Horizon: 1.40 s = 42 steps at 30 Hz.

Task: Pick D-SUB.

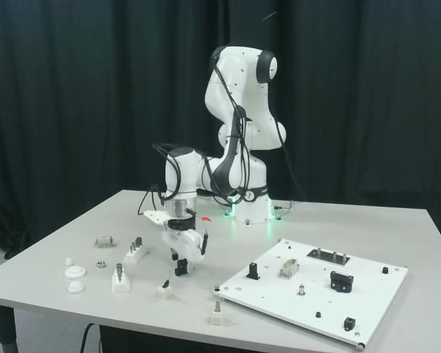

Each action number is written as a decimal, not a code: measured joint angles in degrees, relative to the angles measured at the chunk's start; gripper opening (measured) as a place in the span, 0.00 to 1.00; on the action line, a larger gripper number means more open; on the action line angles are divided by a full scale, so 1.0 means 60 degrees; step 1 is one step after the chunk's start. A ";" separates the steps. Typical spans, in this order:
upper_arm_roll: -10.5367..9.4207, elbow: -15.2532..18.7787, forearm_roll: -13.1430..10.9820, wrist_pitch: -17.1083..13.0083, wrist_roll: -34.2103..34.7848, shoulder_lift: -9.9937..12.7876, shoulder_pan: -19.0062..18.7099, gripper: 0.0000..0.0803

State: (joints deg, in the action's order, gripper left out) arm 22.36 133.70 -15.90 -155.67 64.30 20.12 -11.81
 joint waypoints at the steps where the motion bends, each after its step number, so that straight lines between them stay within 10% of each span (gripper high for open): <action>1: 0.0000 -0.0014 0.0000 0.0004 0.0000 -0.0033 0.0000 0.98; 32: -0.0006 -0.0420 0.0773 0.0761 -0.0025 -0.1355 -0.0031 1.00; 42: -0.0027 -0.0603 0.1930 0.1020 -0.1016 -0.1668 -0.0131 1.00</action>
State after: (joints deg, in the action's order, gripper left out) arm 22.19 130.09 -4.32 -149.55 58.20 10.11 -12.60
